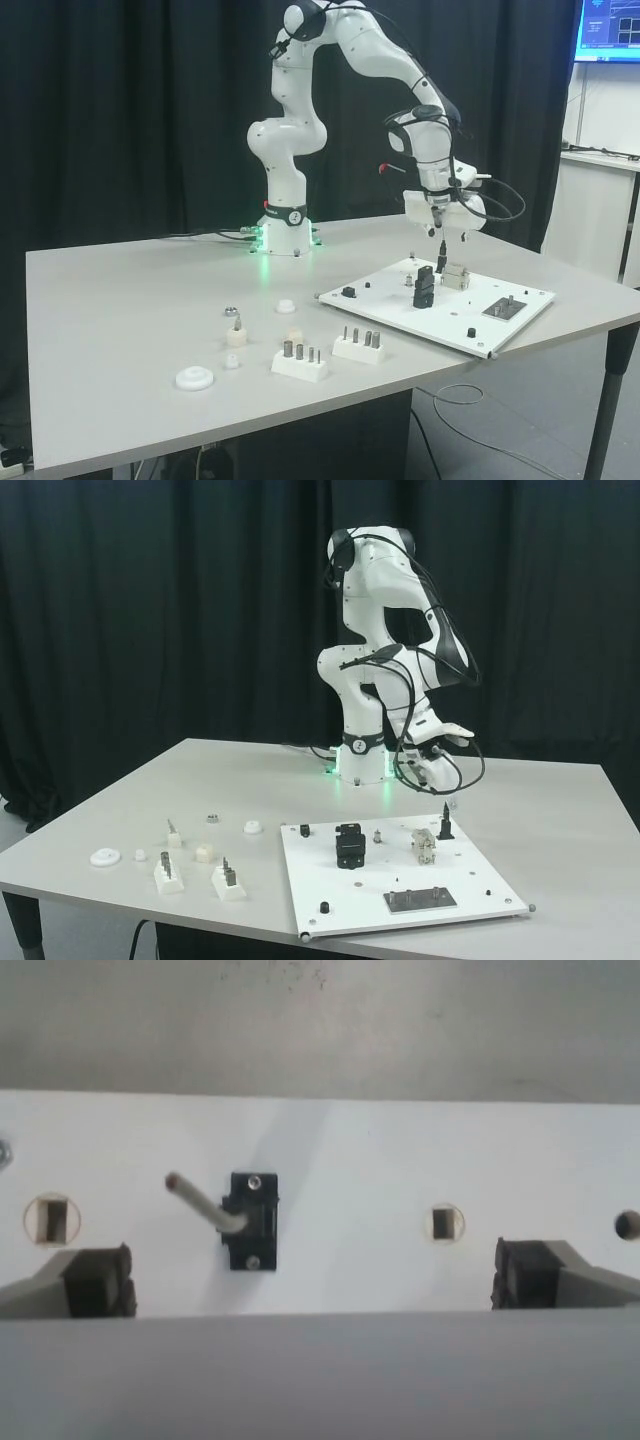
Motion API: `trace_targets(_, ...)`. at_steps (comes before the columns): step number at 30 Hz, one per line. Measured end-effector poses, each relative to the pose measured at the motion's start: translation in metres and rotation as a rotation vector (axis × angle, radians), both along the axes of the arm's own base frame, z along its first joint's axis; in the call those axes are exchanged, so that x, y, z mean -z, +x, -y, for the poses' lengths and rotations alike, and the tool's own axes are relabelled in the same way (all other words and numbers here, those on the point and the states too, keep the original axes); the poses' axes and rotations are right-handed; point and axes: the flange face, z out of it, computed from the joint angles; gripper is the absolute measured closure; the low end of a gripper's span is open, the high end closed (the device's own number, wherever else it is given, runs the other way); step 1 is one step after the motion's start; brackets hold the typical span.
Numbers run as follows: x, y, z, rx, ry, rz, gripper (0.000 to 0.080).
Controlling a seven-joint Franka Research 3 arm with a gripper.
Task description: Pick medium gear.
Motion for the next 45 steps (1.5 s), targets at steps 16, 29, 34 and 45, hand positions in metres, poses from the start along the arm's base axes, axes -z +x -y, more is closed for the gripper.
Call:
trace_targets(16, -0.023, 0.010, 0.008, 0.022, -0.049, 0.015, 0.0003)
trace_targets(29, -0.039, 0.029, 0.024, 0.106, -0.053, 0.014, 0.0003)
trace_targets(34, -0.049, 0.041, 0.037, 0.128, -0.054, 0.015, 0.0003)
trace_targets(45, -0.068, 0.075, 0.077, 0.305, -0.086, 0.005, 0.0003)
